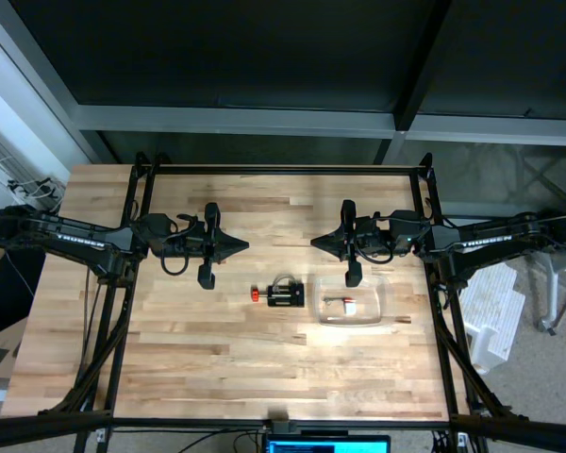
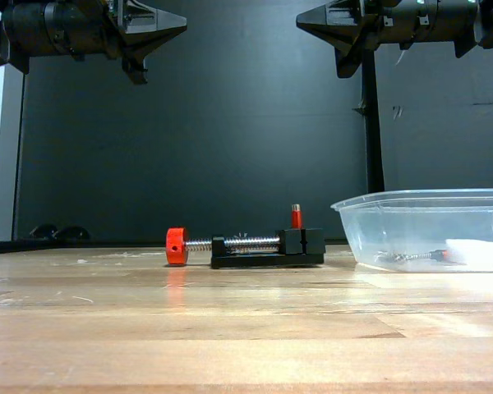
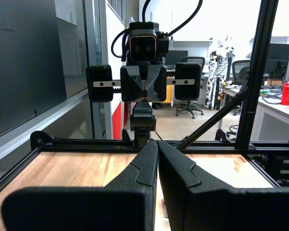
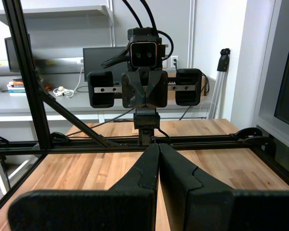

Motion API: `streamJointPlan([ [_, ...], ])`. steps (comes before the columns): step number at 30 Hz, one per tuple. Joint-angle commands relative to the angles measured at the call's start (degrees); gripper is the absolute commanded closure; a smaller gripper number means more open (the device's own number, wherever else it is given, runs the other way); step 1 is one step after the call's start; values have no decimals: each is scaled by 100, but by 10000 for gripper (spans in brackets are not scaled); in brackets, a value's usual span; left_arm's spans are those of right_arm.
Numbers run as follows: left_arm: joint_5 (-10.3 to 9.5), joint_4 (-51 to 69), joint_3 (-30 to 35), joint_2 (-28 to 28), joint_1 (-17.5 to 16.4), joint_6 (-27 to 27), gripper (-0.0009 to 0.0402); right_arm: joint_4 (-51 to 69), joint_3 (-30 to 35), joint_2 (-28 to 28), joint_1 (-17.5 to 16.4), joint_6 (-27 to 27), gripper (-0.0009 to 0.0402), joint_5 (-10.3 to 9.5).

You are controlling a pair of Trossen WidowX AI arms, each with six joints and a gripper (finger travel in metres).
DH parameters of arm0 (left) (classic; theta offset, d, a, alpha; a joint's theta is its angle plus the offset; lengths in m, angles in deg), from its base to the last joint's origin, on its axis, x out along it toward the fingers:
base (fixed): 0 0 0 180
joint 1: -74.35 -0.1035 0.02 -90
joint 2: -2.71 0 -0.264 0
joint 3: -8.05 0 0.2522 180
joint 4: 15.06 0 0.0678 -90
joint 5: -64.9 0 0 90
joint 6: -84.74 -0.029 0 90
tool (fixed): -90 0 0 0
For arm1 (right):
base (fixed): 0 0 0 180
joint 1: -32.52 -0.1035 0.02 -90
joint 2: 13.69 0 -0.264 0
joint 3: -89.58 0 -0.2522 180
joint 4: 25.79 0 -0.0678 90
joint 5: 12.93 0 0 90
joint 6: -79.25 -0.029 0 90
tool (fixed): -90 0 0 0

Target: Remove the RCA connector from the receptacle and place in the container

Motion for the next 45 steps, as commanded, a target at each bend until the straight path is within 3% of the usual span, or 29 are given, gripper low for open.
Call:
streamJointPlan([
  [1,2,0,0,0,-2,0,393,7,2,-2,0,-4,393,-7],
  [45,2,0,0,0,-2,0,393,94,2,-2,-2,-4,393,-20],
])
